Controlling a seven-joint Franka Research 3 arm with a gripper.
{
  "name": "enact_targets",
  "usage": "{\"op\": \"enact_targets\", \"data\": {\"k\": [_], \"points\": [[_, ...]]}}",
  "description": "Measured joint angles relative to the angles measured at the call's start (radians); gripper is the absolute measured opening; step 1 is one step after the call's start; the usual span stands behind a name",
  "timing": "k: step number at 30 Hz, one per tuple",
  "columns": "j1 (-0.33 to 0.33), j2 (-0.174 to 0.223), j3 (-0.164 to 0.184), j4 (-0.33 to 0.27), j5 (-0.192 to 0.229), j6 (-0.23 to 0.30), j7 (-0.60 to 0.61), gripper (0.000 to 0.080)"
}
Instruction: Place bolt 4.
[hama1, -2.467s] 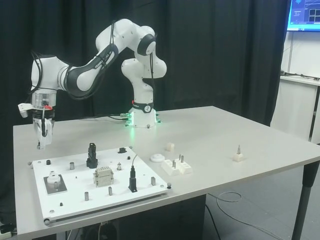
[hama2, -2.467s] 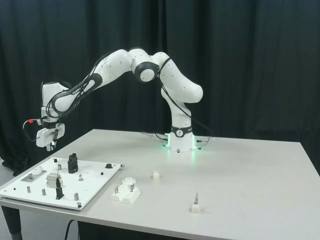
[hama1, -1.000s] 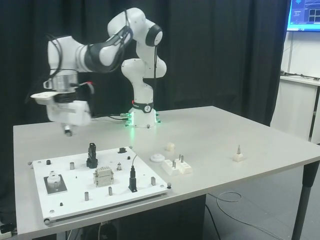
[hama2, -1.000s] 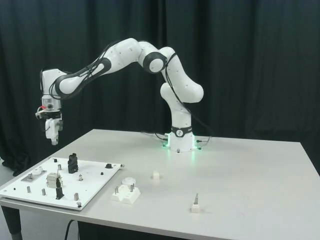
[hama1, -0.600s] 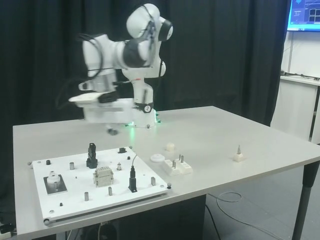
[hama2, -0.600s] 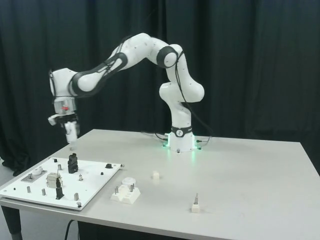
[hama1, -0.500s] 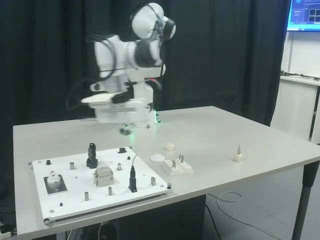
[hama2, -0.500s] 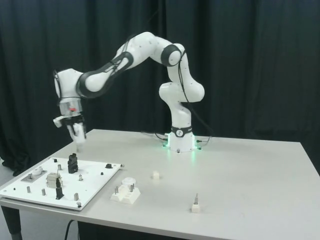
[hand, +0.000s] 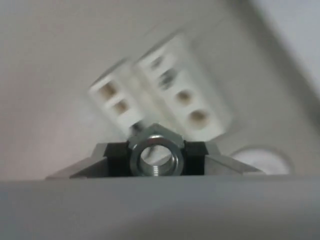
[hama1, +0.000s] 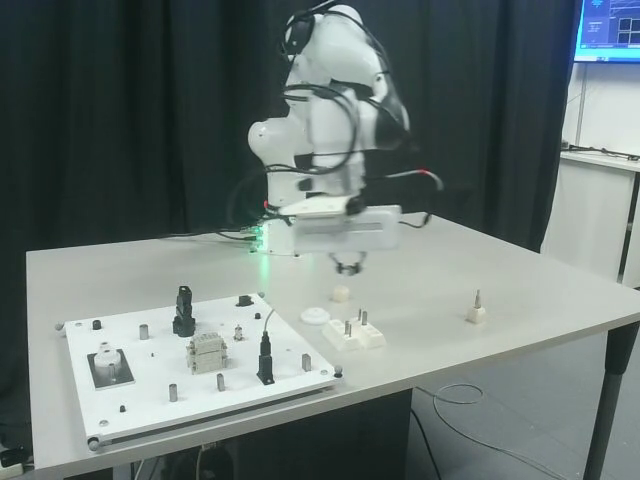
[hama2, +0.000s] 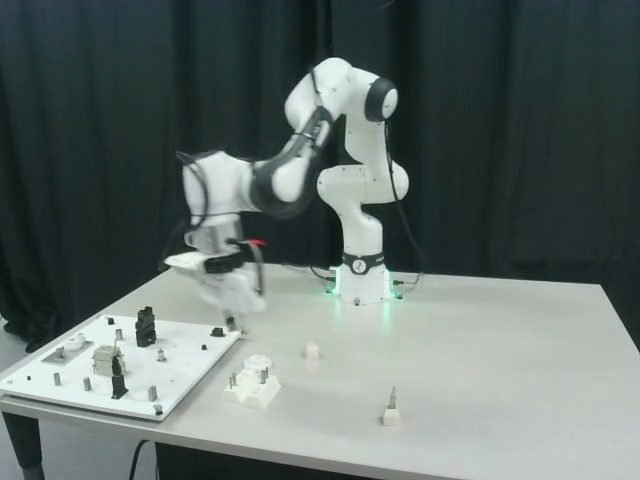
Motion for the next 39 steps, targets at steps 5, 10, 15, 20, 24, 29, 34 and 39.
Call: {"op": "enact_targets", "data": {"k": [5,10,15,20,24,29,34,39], "points": [[0.108,-0.024,0.000,-0.066,-0.041,0.063,0.000,0.0224],[0.203,-0.042,0.002,-0.124,-0.086,0.116,-0.013,0.0224],[0.276,-0.055,0.007,-0.172,-0.114,0.162,-0.076,0.0224],[0.329,-0.061,0.015,-0.214,-0.115,0.211,-0.167,0.0224],[0.347,-0.061,0.030,-0.239,-0.115,0.253,-0.223,0.0224],[0.349,-0.060,0.059,-0.268,-0.116,0.298,-0.384,0.0224],[0.345,-0.054,0.086,-0.285,-0.115,0.318,-0.499,0.0224],[0.339,-0.043,0.115,-0.296,-0.115,0.333,-0.600,0.0224]]}}
